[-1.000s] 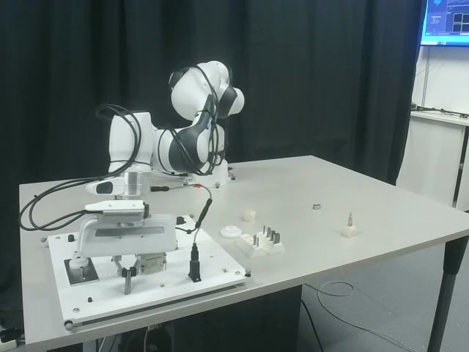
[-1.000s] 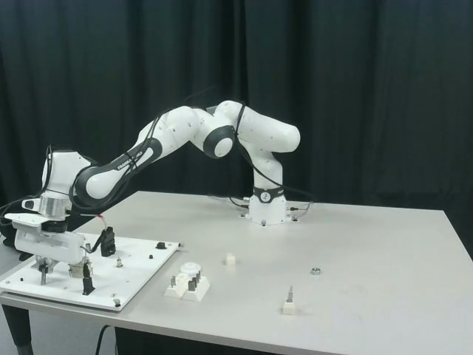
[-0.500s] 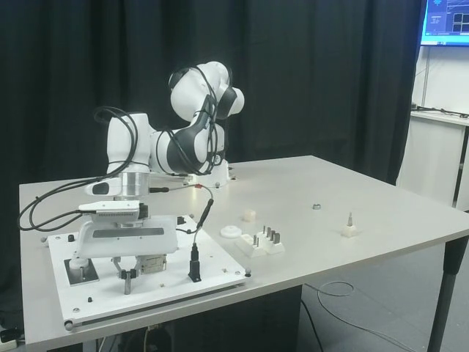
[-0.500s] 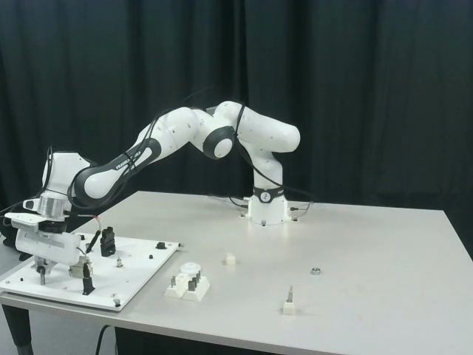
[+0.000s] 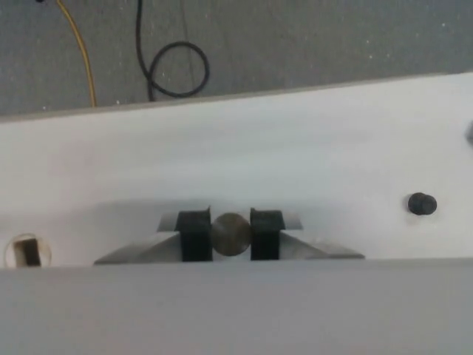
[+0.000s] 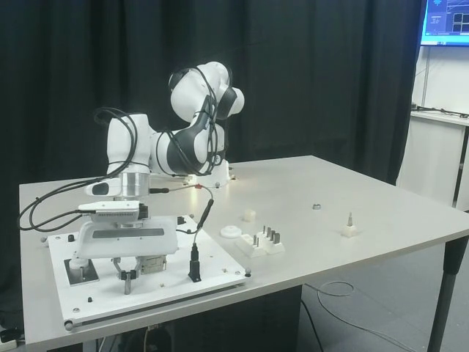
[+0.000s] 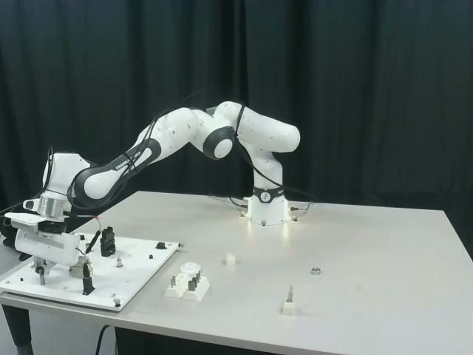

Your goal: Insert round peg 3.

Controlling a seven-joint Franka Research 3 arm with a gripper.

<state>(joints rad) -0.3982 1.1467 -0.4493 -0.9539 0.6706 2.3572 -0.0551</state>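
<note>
The jaws are closed on the round peg [image 5: 231, 234], held upright between two black fingers [image 5: 194, 235] just above the white board [image 6: 220, 275] at the table's [image 6: 381, 198] front left corner; contact with the board is apparently not made; the gripper [image 6: 127, 275] hangs over the board's near edge.

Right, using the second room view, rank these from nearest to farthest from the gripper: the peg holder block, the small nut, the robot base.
From the gripper, over the white board at the table's far end:
1. Peg holder block, just off the board's edge.
2. Robot base, at the table's back edge.
3. Small nut, out on the open table.
</note>
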